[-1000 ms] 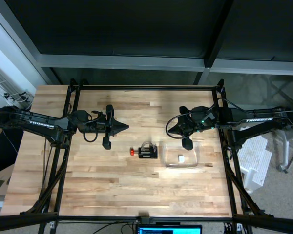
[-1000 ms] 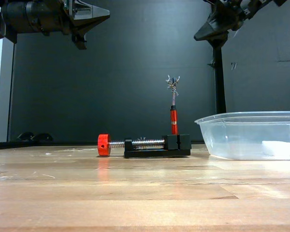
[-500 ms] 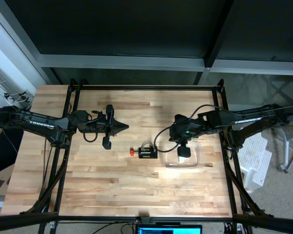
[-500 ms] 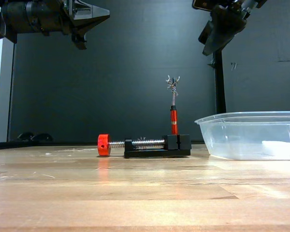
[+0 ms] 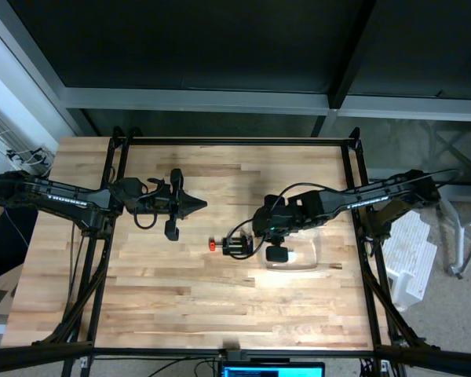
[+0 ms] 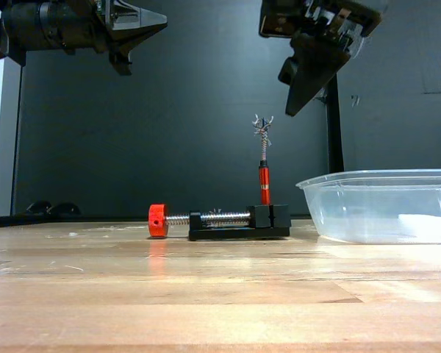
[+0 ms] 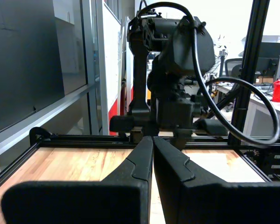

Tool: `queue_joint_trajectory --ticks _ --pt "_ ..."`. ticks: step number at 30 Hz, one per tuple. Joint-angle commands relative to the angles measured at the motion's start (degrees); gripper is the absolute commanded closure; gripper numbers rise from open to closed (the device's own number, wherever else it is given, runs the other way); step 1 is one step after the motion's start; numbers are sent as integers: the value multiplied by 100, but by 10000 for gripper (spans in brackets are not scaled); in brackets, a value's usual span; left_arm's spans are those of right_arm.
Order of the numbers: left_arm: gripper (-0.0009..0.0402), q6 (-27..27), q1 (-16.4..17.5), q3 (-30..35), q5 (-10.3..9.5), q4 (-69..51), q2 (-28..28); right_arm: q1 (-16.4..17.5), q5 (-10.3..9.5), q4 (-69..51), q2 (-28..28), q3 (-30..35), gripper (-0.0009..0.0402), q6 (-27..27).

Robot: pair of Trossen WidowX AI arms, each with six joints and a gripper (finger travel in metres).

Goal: Remove the RCA connector from the receptacle and place in the container

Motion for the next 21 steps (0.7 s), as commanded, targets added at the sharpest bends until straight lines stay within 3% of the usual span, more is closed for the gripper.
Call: queue_joint_trajectory --ticks 1,10,21 --pt "393 0 2 2 0 2 2 9 4 11 208 98 298 149" --pt "393 2 0 2 0 2 2 66 157 402 654 157 226 291" --pt "393 0 0 2 0 2 2 79 151 776 1097 149 219 264"
